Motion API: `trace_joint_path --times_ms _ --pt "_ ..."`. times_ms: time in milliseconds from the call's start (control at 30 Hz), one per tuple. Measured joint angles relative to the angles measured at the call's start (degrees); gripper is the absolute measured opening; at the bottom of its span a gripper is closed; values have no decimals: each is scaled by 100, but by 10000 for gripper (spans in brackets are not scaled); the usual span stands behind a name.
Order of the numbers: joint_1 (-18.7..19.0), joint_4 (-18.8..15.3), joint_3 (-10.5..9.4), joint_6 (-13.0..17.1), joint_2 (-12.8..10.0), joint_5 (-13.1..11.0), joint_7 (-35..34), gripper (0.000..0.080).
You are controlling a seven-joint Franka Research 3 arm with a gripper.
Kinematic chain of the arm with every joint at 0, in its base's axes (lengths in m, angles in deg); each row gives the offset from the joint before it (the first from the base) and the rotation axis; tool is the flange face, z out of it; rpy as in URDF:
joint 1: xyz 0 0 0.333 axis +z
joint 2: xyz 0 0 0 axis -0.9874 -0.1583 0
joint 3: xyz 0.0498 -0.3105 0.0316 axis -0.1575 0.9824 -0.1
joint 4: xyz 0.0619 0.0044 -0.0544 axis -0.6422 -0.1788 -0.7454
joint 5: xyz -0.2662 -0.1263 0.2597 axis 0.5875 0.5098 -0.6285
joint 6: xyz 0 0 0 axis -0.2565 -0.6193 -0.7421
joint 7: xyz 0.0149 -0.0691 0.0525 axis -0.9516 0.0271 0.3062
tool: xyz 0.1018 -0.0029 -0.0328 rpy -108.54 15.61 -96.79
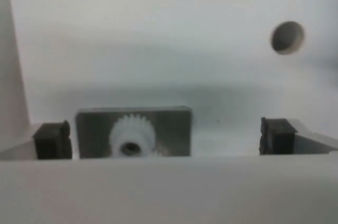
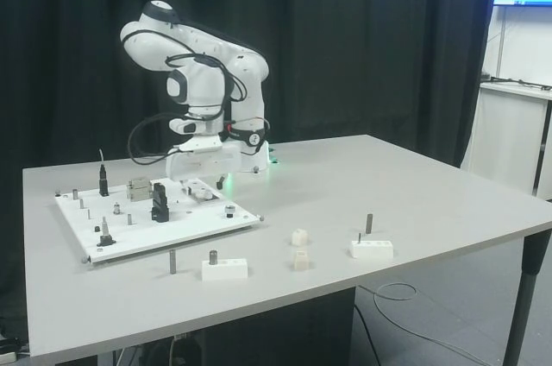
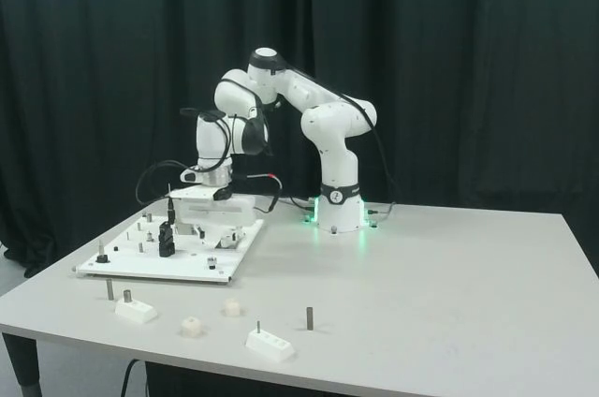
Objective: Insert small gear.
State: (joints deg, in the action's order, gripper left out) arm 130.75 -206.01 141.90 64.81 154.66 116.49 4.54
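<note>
A small white gear with a dark centre hole sits on a grey plate set in the white board. My gripper hangs just above that plate and is open, its black fingertips spread wide on either side, touching nothing. The gear lies nearer one fingertip than the other. The lower part of the gear and plate is hidden behind the gripper body. In both room views the gripper is low over the far part of the white board.
A round hole opens in the board beyond the plate. The board also carries a black fixture, a grey metal block and several upright pegs. White blocks and two small white pieces lie near the table's front.
</note>
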Motion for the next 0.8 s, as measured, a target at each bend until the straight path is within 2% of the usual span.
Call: trace_joint_path --times_ms 200,800 --pt "-27 69 -40 -95 -1 6 0 796" --pt "-155 144 27 -74 0 43 -7 800"
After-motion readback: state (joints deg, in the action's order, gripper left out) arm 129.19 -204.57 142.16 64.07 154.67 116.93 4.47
